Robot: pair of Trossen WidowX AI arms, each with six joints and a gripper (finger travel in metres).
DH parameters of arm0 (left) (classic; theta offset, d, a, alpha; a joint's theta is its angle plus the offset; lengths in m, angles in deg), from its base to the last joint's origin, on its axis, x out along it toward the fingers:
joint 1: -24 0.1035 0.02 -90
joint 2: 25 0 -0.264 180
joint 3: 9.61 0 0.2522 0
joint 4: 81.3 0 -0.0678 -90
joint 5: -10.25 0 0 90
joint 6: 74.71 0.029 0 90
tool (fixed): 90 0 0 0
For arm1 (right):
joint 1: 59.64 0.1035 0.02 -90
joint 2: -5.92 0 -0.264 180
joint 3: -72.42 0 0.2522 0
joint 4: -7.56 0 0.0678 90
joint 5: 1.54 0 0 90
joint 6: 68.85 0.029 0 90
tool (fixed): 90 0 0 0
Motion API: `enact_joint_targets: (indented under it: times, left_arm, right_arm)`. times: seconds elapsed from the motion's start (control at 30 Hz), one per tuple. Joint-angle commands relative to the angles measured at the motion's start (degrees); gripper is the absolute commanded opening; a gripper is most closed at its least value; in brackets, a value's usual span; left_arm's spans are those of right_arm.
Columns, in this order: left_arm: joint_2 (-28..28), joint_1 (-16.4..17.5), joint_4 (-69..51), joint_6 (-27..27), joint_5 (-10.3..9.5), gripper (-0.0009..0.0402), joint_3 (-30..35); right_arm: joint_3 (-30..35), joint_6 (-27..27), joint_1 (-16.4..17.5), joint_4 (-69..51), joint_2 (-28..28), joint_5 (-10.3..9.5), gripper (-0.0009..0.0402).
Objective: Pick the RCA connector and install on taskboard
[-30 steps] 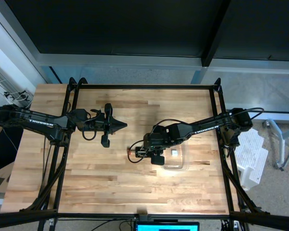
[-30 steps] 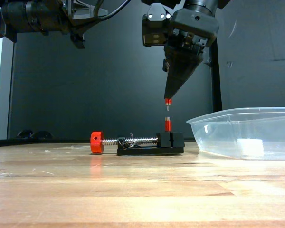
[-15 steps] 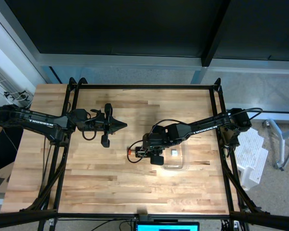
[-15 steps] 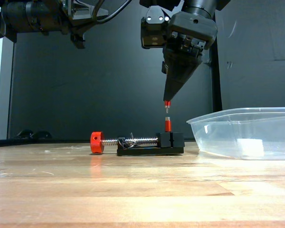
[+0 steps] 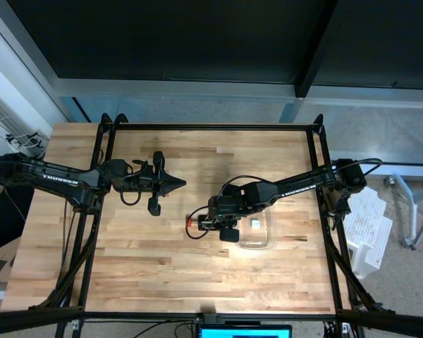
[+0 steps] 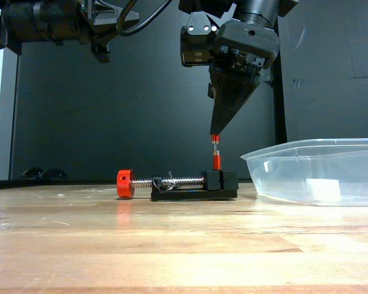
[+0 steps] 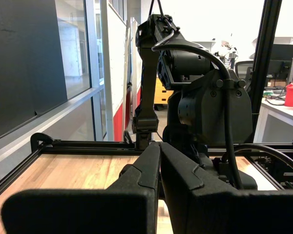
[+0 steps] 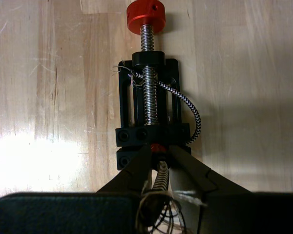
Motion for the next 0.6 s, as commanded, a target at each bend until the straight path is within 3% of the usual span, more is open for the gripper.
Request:
enact_joint_targets:
  times: [0.03,0.6]
  left_arm:
    - [0.0,0.0,0.0,0.0,0.02,0.0,0.0]
    - [0.0,0.0,0.0,0.0,0.02,0.0,0.0]
  right_arm:
    - [0.0,0.0,0.0,-0.2,0.0,-0.02,0.0002]
    - [-0.1,0.0,0.0,0.0,0.0,-0.81,0.0002]
